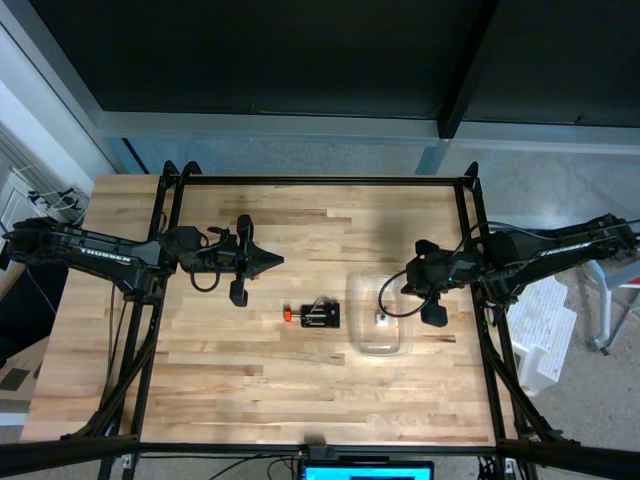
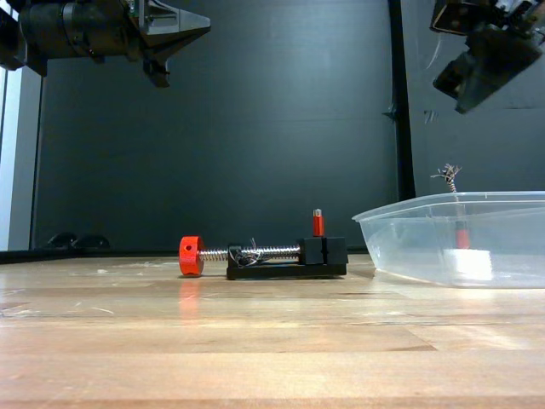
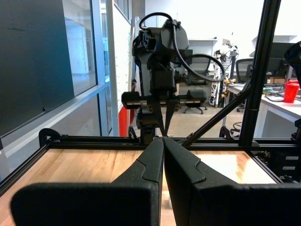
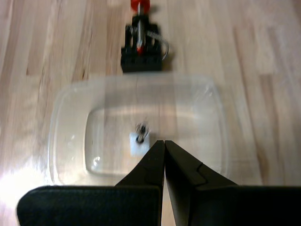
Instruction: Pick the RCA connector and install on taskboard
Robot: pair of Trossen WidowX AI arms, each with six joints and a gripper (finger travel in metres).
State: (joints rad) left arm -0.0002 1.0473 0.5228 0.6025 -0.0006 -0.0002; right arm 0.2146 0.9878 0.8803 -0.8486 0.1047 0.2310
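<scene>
Over the clear tray (image 4: 54,122), right gripper (image 4: 164,142) closed, empty; RCA connector (image 4: 140,134) unpicked, taskboard (image 4: 141,52) waiting; left gripper (image 3: 163,140) closed, parked aloft.

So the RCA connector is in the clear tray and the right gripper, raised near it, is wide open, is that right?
Not quite: the right gripper is shut tight, as the right wrist view shows. It is raised near the clear tray, which does hold the RCA connector. The left gripper, also shut, hangs high at the left.
</scene>
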